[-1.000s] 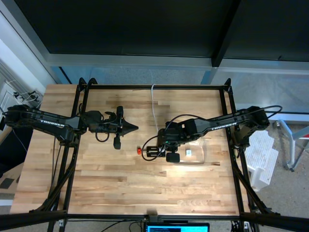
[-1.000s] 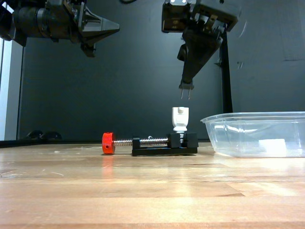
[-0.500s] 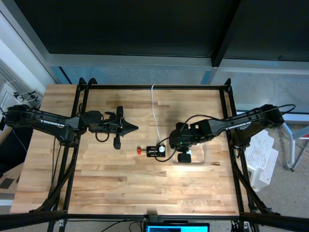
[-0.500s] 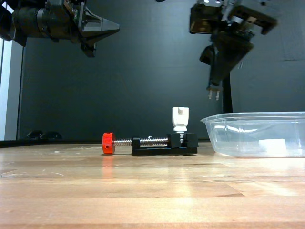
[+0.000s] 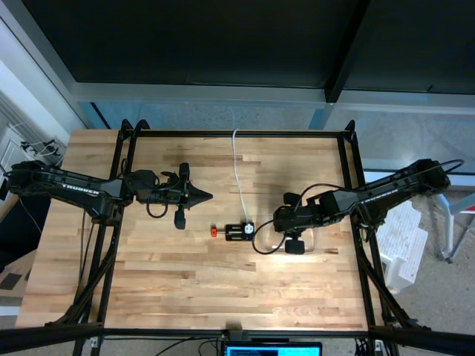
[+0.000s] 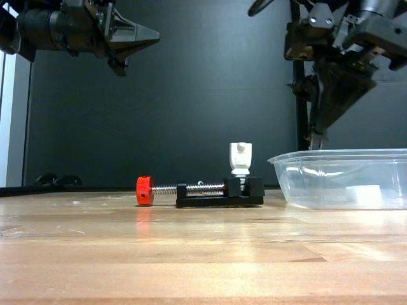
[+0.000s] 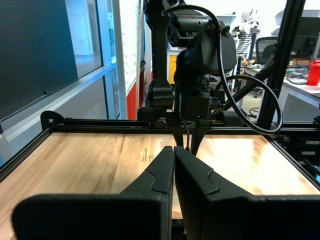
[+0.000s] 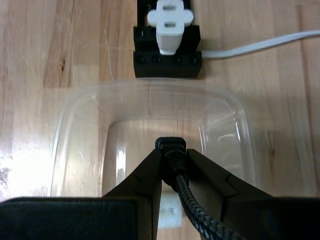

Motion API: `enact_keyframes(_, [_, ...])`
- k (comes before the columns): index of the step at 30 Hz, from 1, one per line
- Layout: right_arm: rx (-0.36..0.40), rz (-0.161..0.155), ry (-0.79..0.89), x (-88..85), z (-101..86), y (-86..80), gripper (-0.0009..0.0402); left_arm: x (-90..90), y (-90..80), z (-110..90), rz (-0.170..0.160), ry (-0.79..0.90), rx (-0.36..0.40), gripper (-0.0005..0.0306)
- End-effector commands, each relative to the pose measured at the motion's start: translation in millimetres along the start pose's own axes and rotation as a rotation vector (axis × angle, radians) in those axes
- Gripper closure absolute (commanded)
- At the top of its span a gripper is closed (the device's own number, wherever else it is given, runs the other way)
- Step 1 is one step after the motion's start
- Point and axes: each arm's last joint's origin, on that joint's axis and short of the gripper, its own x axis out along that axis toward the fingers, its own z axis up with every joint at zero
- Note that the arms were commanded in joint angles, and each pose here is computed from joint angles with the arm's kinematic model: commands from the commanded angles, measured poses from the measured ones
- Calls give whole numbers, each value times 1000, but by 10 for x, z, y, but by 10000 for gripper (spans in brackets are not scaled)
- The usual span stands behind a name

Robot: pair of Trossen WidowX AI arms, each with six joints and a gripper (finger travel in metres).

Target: Remove the power plug from the receptacle and place in the container

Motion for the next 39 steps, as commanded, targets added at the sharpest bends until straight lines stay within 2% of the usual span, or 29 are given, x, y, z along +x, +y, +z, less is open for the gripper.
enact_keyframes(1, [15,1,-17,50,-38,20,392,1,1,0,0,0,0,300])
enact_keyframes(6, [41,6,-29,131,-111,25,374,1,0,0,0,0,0,300])
enact_keyframes(21, [37,13,-32,226,-226,37,282,1,0,0,0,0,0,300])
enact_keyframes(30, [39,16,-42,210,-222,37,213,1,0,0,0,0,0,300])
enact_keyframes(39, [37,20,-55,66,-250,7,202,1,0,-1,0,0,0,300])
